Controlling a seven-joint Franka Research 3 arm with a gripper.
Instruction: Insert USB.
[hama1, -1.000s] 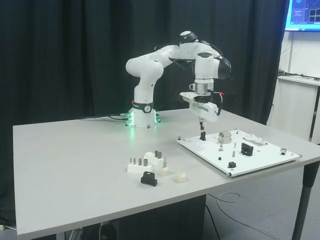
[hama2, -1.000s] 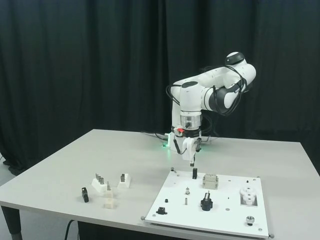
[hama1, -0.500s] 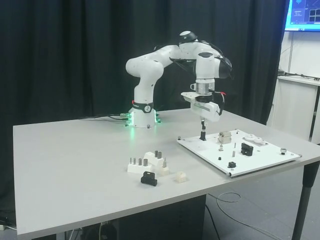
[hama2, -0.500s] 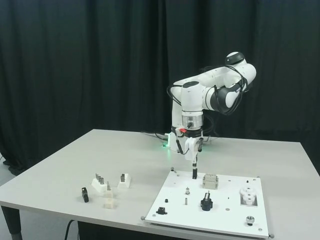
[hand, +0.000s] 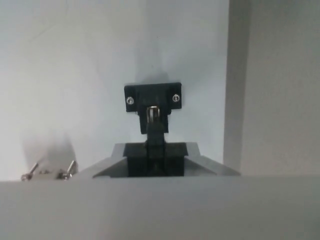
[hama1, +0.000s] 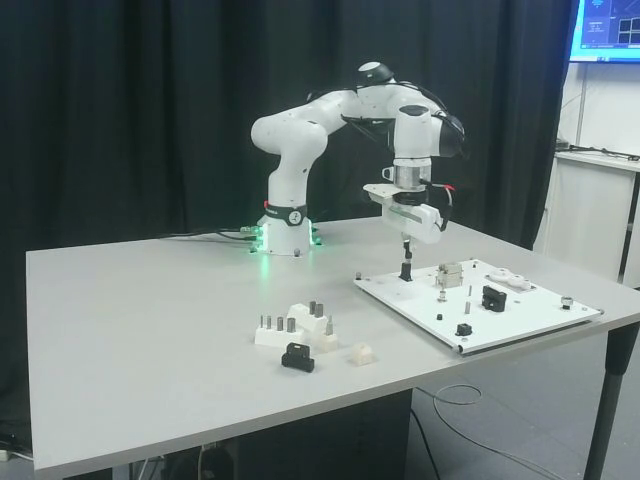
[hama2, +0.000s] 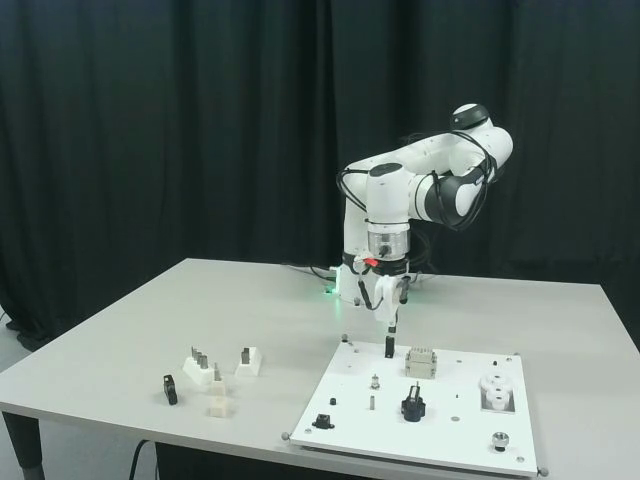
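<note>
A black USB socket block (hand: 152, 99) with two screws stands on the white board (hama1: 525, 312) (hama2: 450, 432) at its near-arm corner; it also shows as a small black upright part (hama1: 405, 270) (hama2: 389, 347). My gripper (hand: 156, 162) (hama1: 405, 238) (hama2: 390, 318) hangs just above it, pointing down, shut on a black USB plug (hand: 156, 136). The plug's metal tip (hand: 152, 113) lies over the socket's opening in the wrist view. Whether the tip touches the socket I cannot tell.
The board also carries a grey connector (hama1: 447, 274) (hama2: 421, 362), black parts (hama1: 493, 298) (hama2: 412, 408), a white round part (hama2: 496, 390) and thin pins (hama2: 374, 381). On the table stand white peg holders (hama1: 295, 322) (hama2: 215, 365), a black piece (hama1: 297, 356) and a small white block (hama1: 361, 352).
My gripper has shifted a little sideways, away from the arm's base, and now stands over the socket block. It has kept hold of the plug throughout.
</note>
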